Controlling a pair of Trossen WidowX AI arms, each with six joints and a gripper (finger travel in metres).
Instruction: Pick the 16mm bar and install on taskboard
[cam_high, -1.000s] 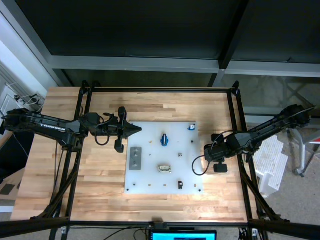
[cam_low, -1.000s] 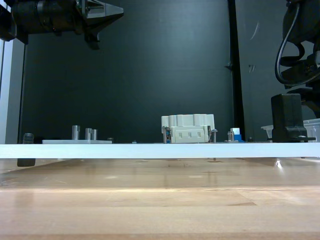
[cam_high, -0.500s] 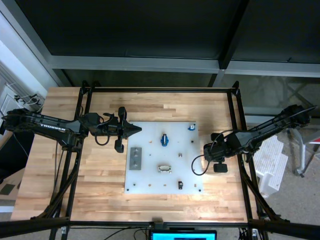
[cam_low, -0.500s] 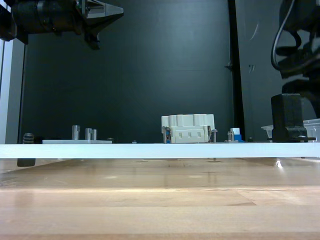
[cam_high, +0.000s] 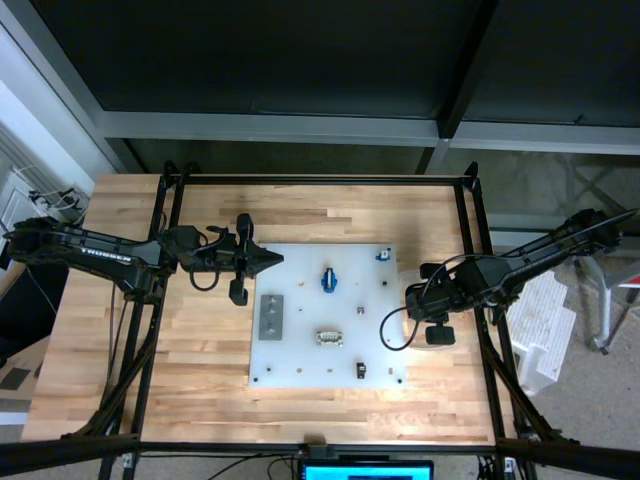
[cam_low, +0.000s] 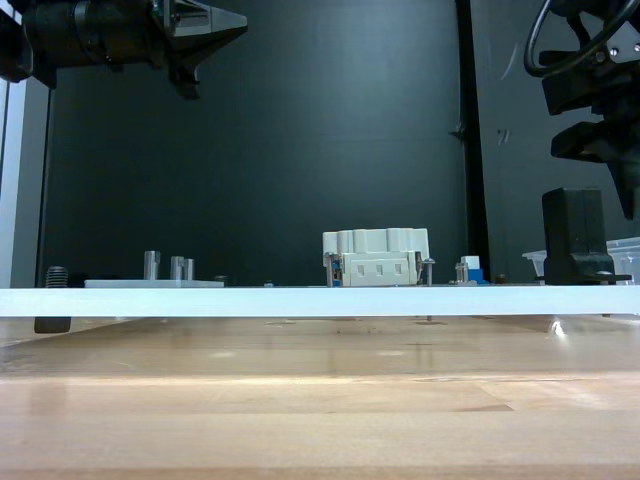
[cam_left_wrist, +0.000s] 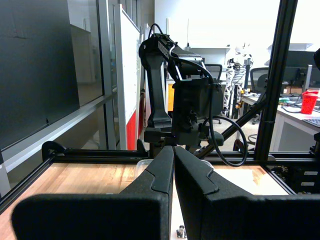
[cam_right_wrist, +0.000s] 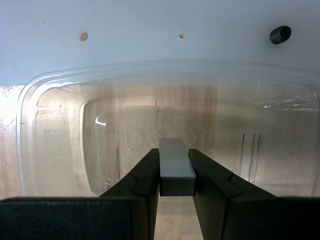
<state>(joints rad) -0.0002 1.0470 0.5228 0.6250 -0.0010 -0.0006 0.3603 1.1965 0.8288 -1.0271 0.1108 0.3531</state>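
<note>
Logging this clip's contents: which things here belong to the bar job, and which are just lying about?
Job: 16mm bar, held in the right gripper over the clear tray, off the right edge of the taskboard; left gripper, shut, high above the board's far left corner.
Lying about: clear tray; grey block, blue knob, white connector and black part on the board.

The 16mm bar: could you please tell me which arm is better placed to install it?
Right, I'd say. The right gripper is shut on the bar over the clear tray, beside the board. The left gripper, shut and empty, hovers over the board's far-left edge.
</note>
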